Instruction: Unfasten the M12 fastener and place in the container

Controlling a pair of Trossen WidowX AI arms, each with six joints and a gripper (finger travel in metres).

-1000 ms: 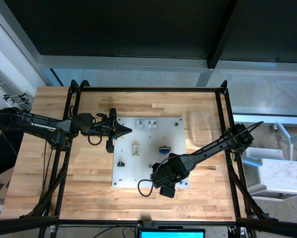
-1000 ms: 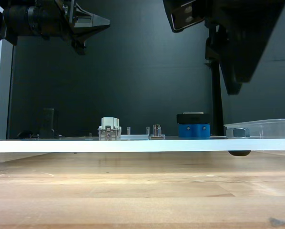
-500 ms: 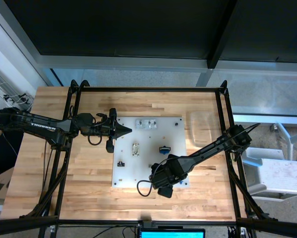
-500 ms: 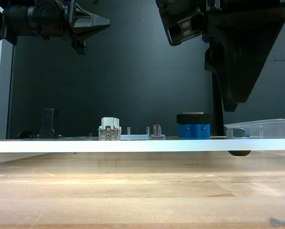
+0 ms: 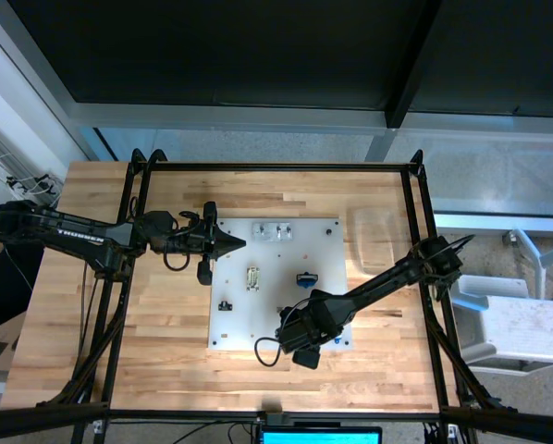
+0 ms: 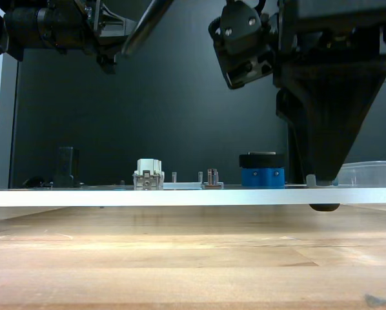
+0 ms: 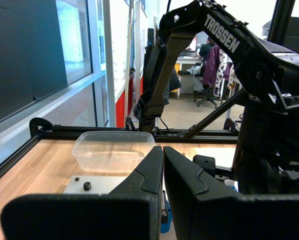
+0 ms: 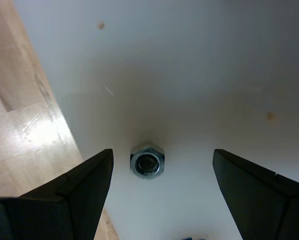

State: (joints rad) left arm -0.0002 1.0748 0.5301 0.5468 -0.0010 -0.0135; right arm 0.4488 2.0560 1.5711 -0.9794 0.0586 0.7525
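The right gripper [image 6: 322,179] has dropped to the white board [image 5: 258,319], its fingers spread wide on either side of the silver nut [image 8: 147,160], which sits on its stud; the container [image 5: 376,236] is empty. A grip looks ready to follow. Half a second earlier it hung higher, leaving the nut unobscured. The left gripper [image 5: 238,243], fingers together, stays parked above the desk [image 5: 119,370].

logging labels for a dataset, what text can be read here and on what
"TROSSEN": white, on the right arm, left wrist view.
"TROSSEN": on the left arm, high view, tiny, barely readable.
Nothing else readable: none on the board, nut or container.
Left gripper shut, at the board's far left; right gripper open, over the nut.
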